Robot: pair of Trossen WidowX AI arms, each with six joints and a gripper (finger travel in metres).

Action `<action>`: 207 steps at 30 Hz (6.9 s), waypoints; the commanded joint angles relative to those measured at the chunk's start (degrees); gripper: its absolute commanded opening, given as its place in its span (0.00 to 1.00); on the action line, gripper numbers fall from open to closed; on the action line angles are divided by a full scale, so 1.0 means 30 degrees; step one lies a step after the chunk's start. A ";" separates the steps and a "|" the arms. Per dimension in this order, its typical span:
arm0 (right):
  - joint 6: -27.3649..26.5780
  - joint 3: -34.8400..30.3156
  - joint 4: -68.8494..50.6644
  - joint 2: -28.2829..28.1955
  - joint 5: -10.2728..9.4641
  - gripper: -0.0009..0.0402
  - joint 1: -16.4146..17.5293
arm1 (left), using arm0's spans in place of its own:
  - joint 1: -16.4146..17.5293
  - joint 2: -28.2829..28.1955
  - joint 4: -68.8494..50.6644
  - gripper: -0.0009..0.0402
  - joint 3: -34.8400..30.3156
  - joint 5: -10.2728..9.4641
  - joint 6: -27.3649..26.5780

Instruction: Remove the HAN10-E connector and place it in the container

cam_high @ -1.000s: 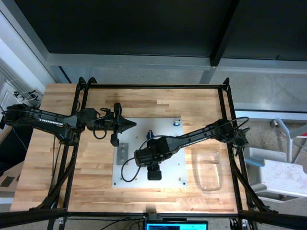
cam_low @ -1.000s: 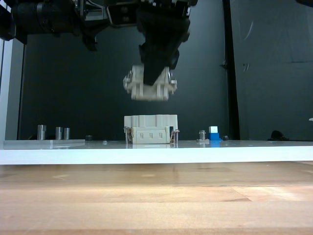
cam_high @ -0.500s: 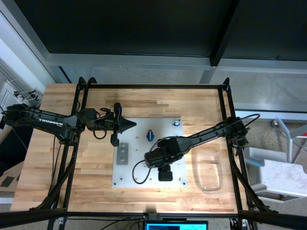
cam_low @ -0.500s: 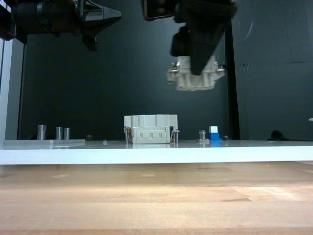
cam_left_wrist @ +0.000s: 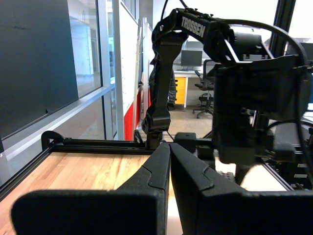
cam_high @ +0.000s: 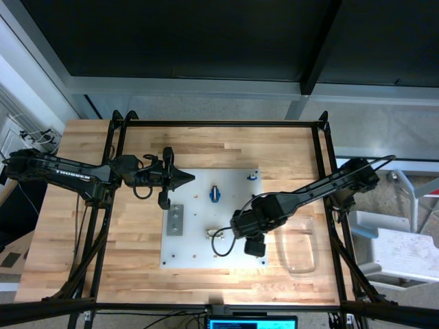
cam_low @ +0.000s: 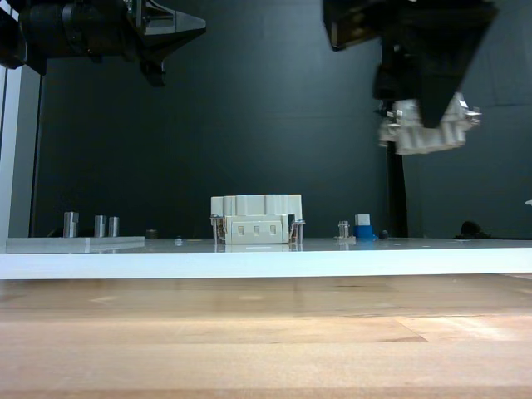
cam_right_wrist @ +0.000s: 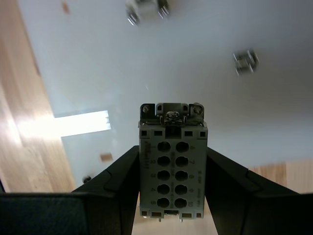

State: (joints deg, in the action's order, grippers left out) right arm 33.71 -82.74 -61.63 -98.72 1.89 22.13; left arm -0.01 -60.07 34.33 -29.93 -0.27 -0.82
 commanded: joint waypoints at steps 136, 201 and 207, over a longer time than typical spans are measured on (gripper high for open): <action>0.9624 1.1176 0.1654 1.0586 0.2025 0.65 0.8459 | 0.0000 -0.0007 0.0007 0.02 -0.0007 0.0007 0.0007; 0.9624 1.1176 0.1734 1.0586 0.2025 0.64 0.8459 | 0.0000 -0.0007 0.0007 0.02 -0.0007 0.0007 0.0007; 0.9632 1.1176 0.1770 1.0586 0.2025 0.62 0.8459 | 0.0007 -0.0007 0.0007 0.02 -0.0007 0.0007 0.0007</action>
State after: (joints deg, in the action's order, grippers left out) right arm 62.65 -49.19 -56.34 -66.94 7.94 47.48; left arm -0.01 -60.10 34.33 -29.95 -0.27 -0.82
